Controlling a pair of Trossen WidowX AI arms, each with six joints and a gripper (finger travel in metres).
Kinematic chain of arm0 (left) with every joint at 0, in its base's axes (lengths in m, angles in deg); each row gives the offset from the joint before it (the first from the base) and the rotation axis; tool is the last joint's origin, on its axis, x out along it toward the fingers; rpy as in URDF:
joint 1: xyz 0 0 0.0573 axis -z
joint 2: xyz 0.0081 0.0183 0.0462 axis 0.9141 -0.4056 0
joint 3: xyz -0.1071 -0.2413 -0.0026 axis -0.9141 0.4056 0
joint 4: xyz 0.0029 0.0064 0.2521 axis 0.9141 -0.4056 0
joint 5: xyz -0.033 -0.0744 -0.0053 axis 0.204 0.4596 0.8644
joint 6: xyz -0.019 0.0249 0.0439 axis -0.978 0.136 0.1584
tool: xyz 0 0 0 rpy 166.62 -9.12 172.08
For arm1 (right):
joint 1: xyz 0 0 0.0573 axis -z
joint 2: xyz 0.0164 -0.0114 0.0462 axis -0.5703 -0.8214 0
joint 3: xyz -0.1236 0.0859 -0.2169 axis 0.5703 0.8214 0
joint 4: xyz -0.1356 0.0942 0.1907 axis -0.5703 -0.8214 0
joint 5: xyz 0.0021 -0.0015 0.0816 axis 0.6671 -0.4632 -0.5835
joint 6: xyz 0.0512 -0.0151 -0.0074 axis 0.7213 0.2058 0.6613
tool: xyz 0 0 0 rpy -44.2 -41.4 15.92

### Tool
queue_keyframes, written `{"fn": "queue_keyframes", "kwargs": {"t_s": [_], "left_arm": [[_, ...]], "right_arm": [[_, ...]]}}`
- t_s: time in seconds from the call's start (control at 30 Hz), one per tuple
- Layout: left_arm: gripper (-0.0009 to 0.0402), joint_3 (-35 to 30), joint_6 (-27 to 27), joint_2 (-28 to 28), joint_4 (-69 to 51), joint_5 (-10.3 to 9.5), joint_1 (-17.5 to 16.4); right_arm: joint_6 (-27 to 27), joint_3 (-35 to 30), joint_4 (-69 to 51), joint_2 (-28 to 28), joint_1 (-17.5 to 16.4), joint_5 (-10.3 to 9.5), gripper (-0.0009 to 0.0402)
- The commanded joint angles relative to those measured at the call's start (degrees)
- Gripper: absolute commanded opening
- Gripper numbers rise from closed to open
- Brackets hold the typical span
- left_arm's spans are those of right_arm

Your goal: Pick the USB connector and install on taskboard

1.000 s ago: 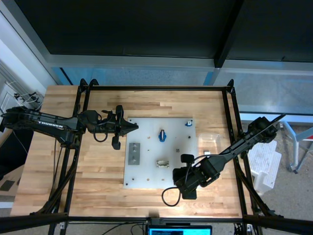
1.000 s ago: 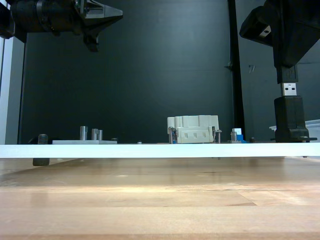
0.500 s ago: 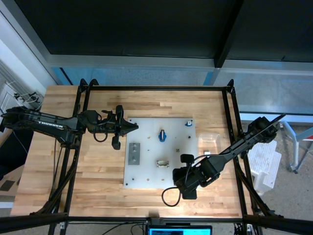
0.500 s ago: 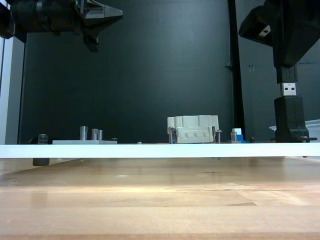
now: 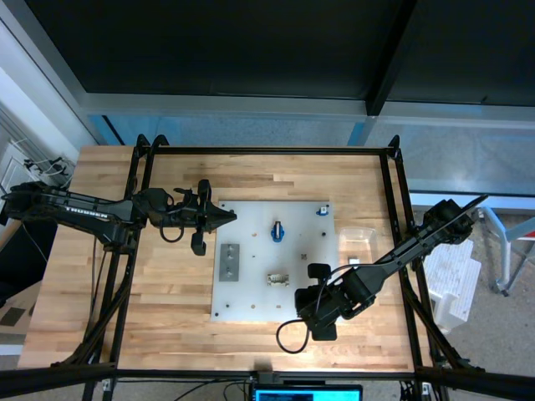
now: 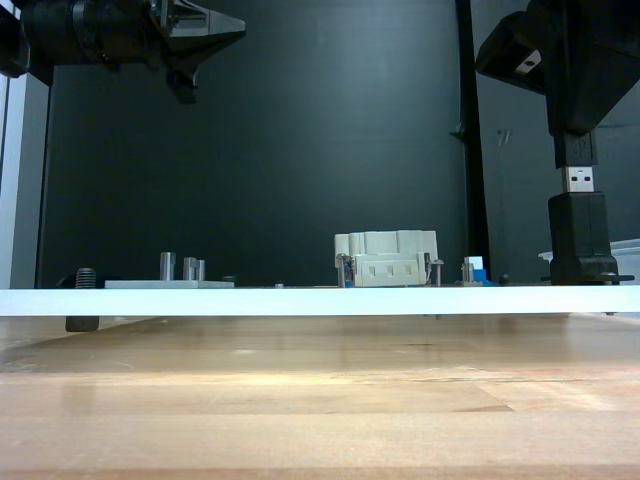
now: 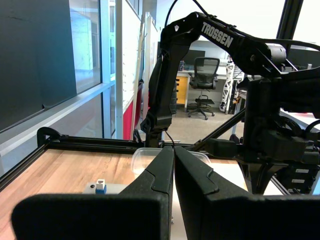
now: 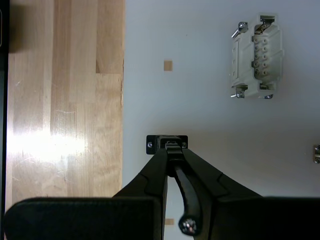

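Note:
The USB connector [image 6: 580,178], a dark plug with a metal tip, hangs upright with my right gripper [image 6: 577,140] shut on its body. It hovers just above the black socket [image 6: 580,240] near the front right of the white taskboard [image 5: 251,292], with a small gap between them. In the right wrist view the fingers [image 8: 150,175] close around the USB connector [image 8: 173,148] and its cable, directly over the socket [image 8: 152,144]. My left gripper [image 5: 226,217] is shut and empty, held high over the board's far left edge.
On the board stand a beige multi-pin connector [image 5: 278,278], a grey metal block [image 5: 228,261] and a blue knob [image 5: 277,230]. A clear plastic tray [image 5: 358,244] sits right of the board. Black frame rails [image 5: 393,217] border the wooden table.

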Motion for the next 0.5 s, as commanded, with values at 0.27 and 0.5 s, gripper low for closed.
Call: {"fn": "queue_keyframes", "kwargs": {"t_s": [0.27, 0.5], "left_arm": [[0.0, 0.0, 0.02, 0.0, 0.0, 0.02, 0.0], [0.0, 0.0, 0.02, -0.02, 0.0, 0.02, 0.0]], "right_arm": [[-0.11, 0.04, -0.28, -0.07, 0.11, 0.24, 0.0], [-0.17, 0.04, -0.2, -0.04, 0.13, 0.68, 0.0]]}}
